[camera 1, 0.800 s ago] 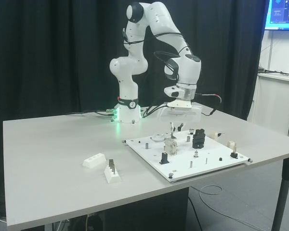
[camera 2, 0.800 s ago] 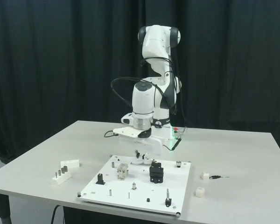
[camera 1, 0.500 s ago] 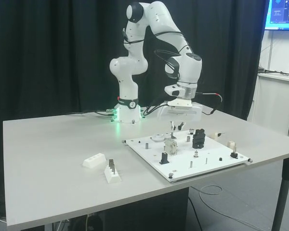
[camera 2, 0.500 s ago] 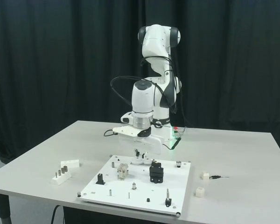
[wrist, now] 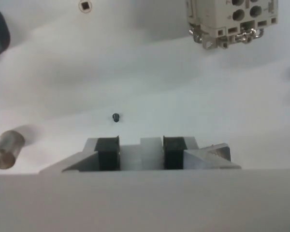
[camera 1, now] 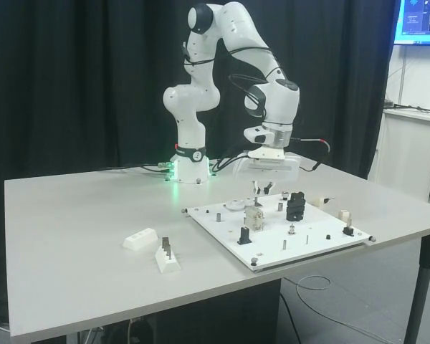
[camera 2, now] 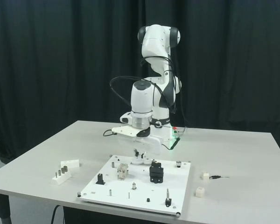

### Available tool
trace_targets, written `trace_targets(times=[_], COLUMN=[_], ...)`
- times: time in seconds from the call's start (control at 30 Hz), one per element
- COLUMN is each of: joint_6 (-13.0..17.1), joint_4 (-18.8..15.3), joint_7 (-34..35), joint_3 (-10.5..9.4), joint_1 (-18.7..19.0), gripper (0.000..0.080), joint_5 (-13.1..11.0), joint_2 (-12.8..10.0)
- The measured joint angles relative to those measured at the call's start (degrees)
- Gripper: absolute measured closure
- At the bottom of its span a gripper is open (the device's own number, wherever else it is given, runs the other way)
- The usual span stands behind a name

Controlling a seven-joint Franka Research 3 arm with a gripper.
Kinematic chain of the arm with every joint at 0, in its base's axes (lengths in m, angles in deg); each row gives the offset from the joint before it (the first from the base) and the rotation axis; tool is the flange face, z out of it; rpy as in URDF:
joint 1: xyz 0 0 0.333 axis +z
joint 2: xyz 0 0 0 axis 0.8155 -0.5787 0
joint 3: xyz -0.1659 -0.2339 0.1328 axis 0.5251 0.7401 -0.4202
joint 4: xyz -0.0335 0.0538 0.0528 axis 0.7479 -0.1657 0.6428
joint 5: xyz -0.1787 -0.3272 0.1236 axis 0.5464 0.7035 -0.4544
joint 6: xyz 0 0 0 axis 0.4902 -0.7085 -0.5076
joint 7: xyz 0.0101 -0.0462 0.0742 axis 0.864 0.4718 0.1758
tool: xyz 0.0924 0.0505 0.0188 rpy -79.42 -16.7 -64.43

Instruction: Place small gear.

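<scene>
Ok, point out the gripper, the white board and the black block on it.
gripper [wrist: 140, 153], wrist view, midway between its fingertips.
white board [camera 2: 130, 196], second room view, bare part near its front edge.
black block [camera 2: 155, 173], second room view, its front face.

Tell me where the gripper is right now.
In both room views the gripper hangs just above the white board's far edge, over the flat round part, behind the grey connector block.
</scene>
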Motion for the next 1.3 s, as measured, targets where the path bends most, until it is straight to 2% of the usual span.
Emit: trace_targets(times=[0.87, 1.03, 1.3], joint_6=[0.0, 0.0, -0.8], joint_4=[0.1, 0.4, 1.6], joint_7=[0.0, -0.1, -0.1], joint_3=[0.01, 0.18, 0.6], joint_1=[-0.1, -0.3, -1.6], gripper=[0.0614, 0.0614, 0.0614], joint_5=[0.3, 1.3, 4.6], joint_2=[0.0, 0.0, 0.0])
